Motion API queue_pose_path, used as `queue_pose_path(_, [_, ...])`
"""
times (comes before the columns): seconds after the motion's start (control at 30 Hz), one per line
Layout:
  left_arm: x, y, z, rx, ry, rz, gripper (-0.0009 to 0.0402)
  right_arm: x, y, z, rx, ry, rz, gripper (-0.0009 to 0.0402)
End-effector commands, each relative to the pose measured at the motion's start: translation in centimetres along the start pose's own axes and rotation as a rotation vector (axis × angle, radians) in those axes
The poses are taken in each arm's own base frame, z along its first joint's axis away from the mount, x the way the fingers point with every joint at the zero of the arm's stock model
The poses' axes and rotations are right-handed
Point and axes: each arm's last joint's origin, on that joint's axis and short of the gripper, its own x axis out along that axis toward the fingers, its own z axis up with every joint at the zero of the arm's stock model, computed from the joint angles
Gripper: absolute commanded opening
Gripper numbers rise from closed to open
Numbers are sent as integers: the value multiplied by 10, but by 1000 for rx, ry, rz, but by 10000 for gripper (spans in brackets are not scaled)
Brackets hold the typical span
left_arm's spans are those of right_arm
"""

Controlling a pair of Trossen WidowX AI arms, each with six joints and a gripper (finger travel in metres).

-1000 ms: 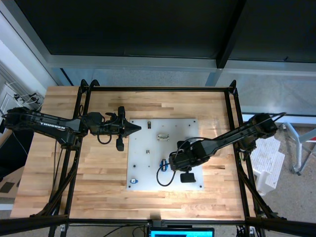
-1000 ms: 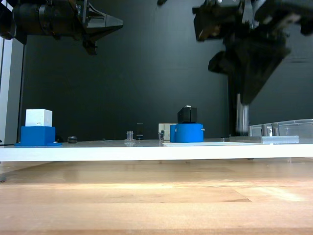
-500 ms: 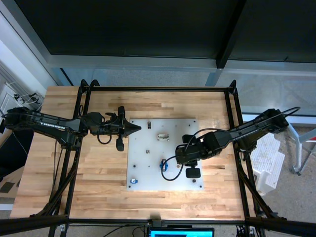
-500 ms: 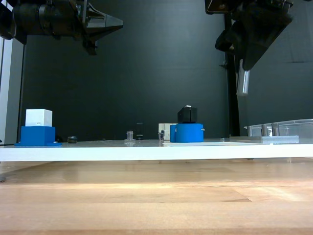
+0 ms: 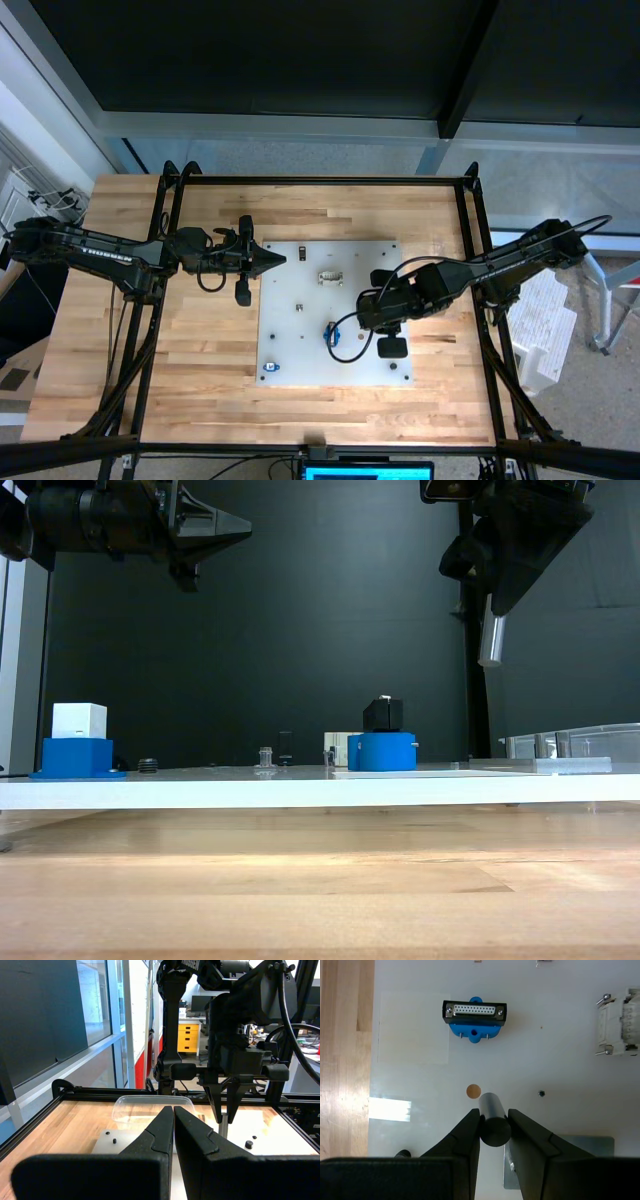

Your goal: Remove the 16mm cylinder and place in the container

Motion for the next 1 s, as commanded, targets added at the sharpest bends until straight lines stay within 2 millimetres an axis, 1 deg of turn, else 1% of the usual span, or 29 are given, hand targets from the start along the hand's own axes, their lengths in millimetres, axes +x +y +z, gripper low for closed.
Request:
queue_pose_path(0.03, [0, 0, 0, 0, 0, 0, 0, -2, -4, 1, 0, -10, -3, 4])
queue_pose_path(0.2, [0, 0, 0, 0, 0, 0, 0, -6, -16, -2, 19, -32, -14, 4])
queue_pose_path(0.4, [0, 0, 0, 0, 0, 0, 0, -5, -30, -13, 51, -77, -21, 4])
queue_pose_path(0.67, [0, 0, 0, 0, 0, 0, 0, -5, -46, -36, 96, -111, -35, 4])
queue_pose_path(1.0, [0, 0, 0, 0, 0, 0, 0, -11, -63, -67, 141, -134, -64, 4])
